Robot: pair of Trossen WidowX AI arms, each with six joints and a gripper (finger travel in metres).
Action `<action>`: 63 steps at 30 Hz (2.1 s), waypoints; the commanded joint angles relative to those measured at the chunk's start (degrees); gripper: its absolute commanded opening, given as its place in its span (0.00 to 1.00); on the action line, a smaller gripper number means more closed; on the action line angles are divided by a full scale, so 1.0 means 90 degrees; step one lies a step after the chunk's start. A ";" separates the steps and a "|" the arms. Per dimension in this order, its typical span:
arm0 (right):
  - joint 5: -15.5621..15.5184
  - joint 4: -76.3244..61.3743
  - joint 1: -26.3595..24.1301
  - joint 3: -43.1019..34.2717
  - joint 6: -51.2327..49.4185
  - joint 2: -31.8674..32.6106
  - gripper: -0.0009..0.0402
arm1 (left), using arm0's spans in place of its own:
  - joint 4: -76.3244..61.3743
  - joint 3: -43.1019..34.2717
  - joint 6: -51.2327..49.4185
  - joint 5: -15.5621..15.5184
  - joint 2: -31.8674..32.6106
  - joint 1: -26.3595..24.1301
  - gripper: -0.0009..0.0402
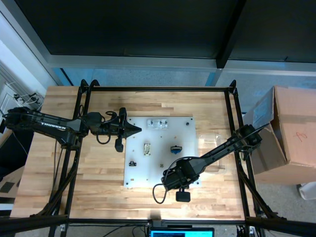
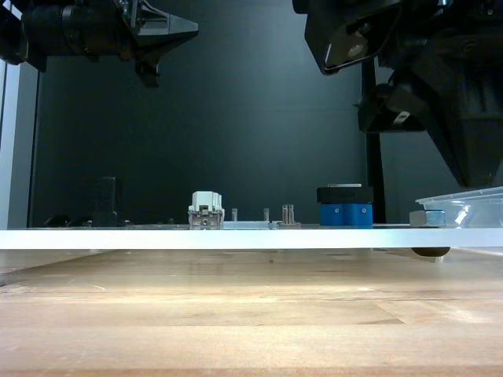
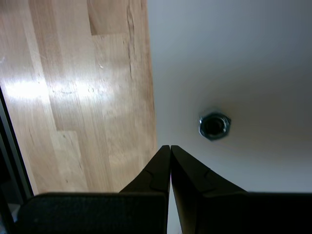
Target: Unfasten the M12 nut and place it in the container
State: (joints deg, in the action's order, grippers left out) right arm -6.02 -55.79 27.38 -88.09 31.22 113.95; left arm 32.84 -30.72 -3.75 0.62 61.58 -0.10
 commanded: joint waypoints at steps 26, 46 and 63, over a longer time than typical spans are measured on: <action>0.0226 0.0478 -0.0002 0.0476 -0.0041 -0.0010 0.02 | 0.0000 0.0000 0.0002 0.0000 0.0000 0.0002 0.02; 0.1277 -0.0316 -0.0012 0.0476 0.0165 -0.0393 0.02 | 0.0000 0.0000 0.0000 0.0000 0.0000 0.0002 0.02; 0.0119 0.0483 0.0002 0.0619 -0.0143 -0.0321 0.02 | 0.0000 0.0000 0.0000 0.0000 0.0000 0.0002 0.02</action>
State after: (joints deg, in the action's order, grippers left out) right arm -5.28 -52.34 27.35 -82.89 30.52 110.69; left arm 32.84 -30.72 -3.75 0.62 61.58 -0.10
